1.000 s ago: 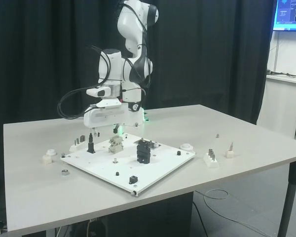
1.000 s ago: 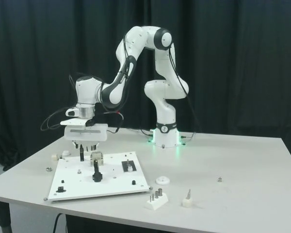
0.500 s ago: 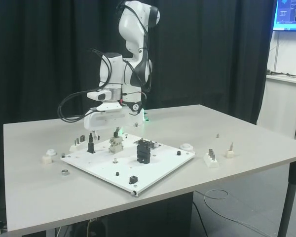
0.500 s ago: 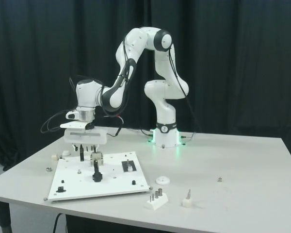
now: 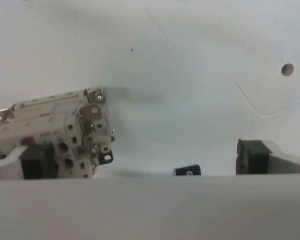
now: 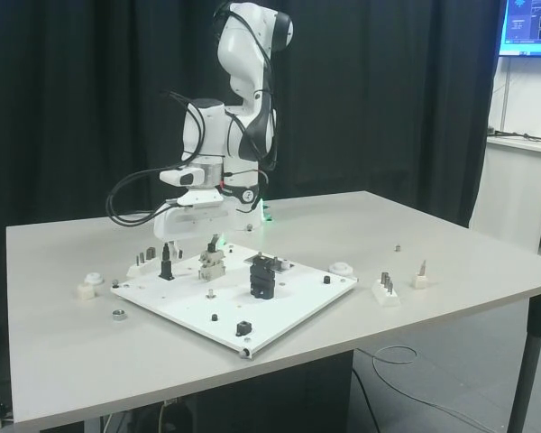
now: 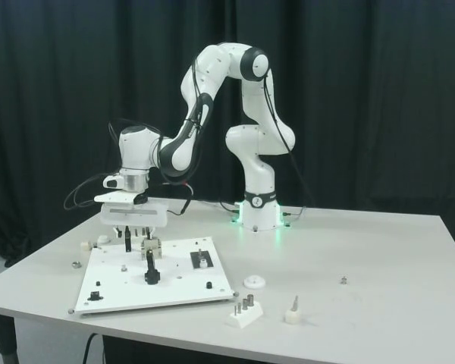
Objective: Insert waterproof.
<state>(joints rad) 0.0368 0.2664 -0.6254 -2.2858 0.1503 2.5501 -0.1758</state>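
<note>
The gripper [image 6: 191, 242] hangs just above the far corner of the white board [image 6: 288, 302], and whether it is wide, narrow or holding anything, I cannot tell; the wrist view's lower half is filled by a grey body.

Right below the gripper sits the white connector block [image 5: 60, 132] with its metal clips, bolted to the board. Just beside it, under the gripper's outer end, a black post [image 6: 166, 262] stands upright on the board; in the second room view it shows at [image 7: 127, 238]. Which piece is the waterproof part I cannot tell; the black post under the gripper is the nearest candidate.

Off the board, well away from the gripper toward the table's [image 6: 63, 347] open side, a small white holder [image 7: 243, 312] carries three short pins upright, and next to it a smaller white base [image 7: 293, 315] holds one pin.

Compared with a second ago, the gripper has risen and sits higher over the block, and the arm [image 7: 212, 83] has drawn back a little.
</note>
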